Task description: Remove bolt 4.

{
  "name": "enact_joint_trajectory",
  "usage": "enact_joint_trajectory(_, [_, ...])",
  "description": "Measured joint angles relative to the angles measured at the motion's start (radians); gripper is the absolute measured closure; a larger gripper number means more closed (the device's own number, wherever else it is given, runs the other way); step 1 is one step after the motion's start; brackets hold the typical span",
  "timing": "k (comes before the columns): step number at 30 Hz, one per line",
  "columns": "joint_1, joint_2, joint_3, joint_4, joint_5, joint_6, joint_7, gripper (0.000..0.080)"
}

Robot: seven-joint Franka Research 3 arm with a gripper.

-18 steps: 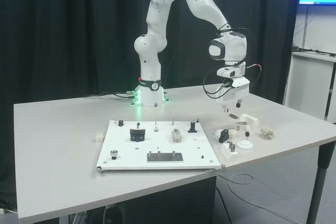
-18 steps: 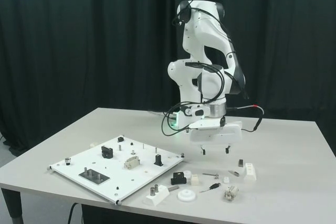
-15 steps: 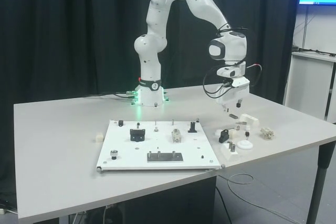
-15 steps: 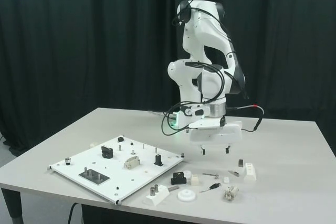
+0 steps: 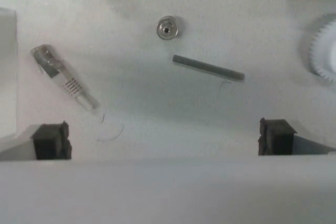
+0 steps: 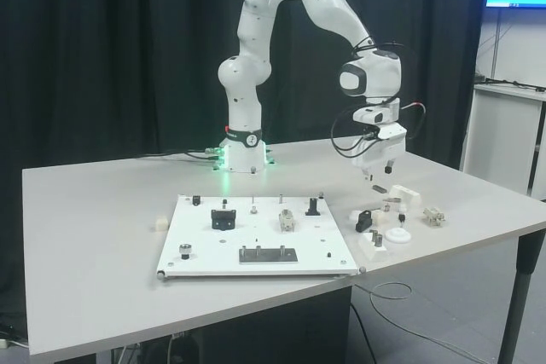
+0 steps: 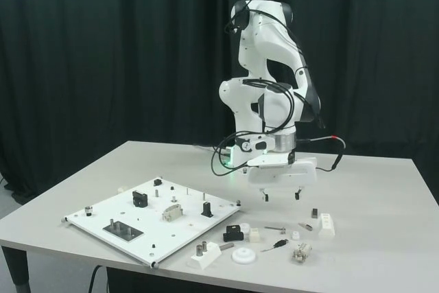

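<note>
Gripper [image 7: 280,197] spread wide and empty above loose parts on the grey table [image 7: 384,238], beside the white board [image 7: 103,212].

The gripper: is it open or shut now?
Open: the gripper has its two black fingertips wide apart, nothing between them.

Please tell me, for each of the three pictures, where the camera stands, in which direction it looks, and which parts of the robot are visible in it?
First room view: in front of the table, facing the whole arm and the board.
Second room view: off to one side of the table, facing the arm, board and loose parts.
Wrist view: on the wrist, looking down past both fingertips at a pin and gears.
Both room views share the arm, the board and the open gripper.
</note>
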Motion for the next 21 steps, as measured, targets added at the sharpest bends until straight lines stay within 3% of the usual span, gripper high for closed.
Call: enact_joint_trajectory(21, [0.001, -0.003, 0.0, 0.0, -0.024, 0.0, -0.001, 0.0003])
